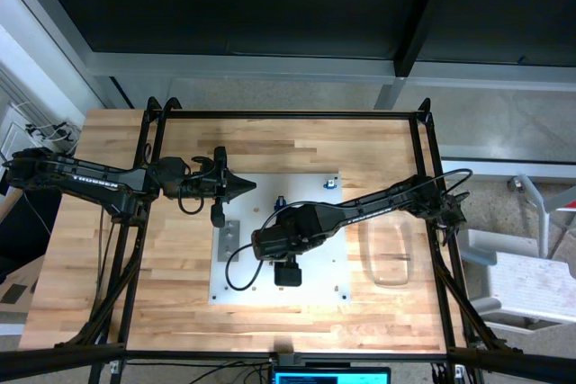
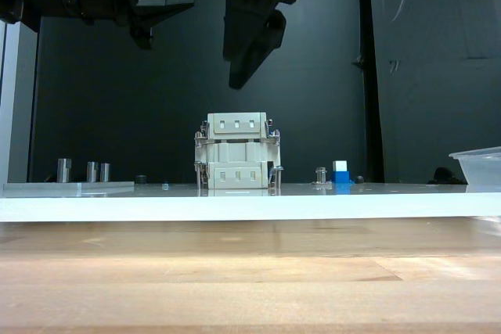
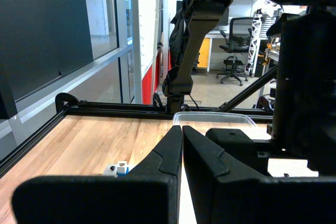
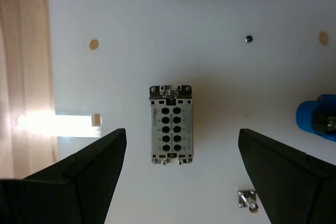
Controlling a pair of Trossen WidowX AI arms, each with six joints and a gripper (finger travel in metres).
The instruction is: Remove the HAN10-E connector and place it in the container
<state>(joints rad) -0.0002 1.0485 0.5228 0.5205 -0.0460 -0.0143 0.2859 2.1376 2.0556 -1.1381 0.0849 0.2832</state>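
1. While the right gripper (image 4: 182,134) hangs wide open and empty straight above the HAN10-E connector (image 4: 170,125), the step in hand looks like the descent for the grasp. The connector stands upright near the middle of the white board (image 4: 220,77), and in the low view it is well below the fingertips.
2. The connector lies a little nearer one finger than the other, so I would centre the gripper first, so that both pads meet it together.
3. The jaws face its two long sides, which seems right: closing across the narrow width gives the flattest hold.
4. Lower vertically, stop short of the board and close on the upper block. The low view shows metal latches at its sides that may resist, so pull straight up, never at a tilt.
5. Mind the blue part (image 4: 315,116), just beside one finger.
6. The container (image 1: 387,284) sits on the table to the right of the board, apart from it, so the carry is short.
7. The left gripper (image 1: 245,186) hovers near the board's far left edge with its fingers pressed together on nothing, out of the way.
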